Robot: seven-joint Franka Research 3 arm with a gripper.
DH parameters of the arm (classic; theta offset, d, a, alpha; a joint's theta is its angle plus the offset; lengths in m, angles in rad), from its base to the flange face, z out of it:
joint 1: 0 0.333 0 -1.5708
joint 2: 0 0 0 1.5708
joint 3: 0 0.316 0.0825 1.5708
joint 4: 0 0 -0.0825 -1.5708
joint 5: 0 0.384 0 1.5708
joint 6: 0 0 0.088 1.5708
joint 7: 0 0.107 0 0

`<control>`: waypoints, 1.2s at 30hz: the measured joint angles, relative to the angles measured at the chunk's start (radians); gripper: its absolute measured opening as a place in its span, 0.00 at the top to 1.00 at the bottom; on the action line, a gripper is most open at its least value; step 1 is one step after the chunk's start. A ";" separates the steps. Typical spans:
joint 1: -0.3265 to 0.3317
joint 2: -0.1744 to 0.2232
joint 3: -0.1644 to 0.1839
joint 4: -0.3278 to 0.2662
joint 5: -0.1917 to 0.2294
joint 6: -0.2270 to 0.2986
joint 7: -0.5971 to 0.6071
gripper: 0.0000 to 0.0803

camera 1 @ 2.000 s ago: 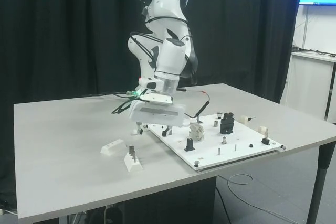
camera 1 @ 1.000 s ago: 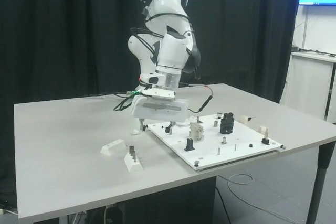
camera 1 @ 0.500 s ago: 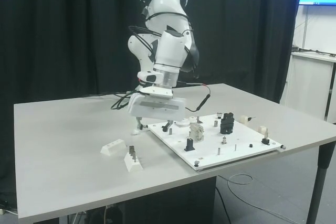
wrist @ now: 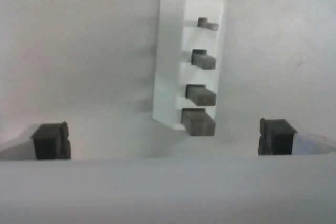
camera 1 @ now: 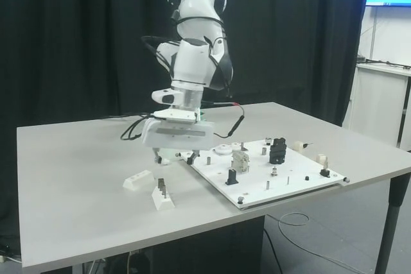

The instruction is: Pick square peg 4.

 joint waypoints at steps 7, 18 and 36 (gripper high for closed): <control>-0.028 0.038 0.000 0.026 0.084 0.004 -0.082 0.00; -0.052 0.092 0.000 0.064 0.141 0.002 -0.148 0.00; -0.070 0.121 0.000 0.070 0.163 -0.017 -0.184 0.00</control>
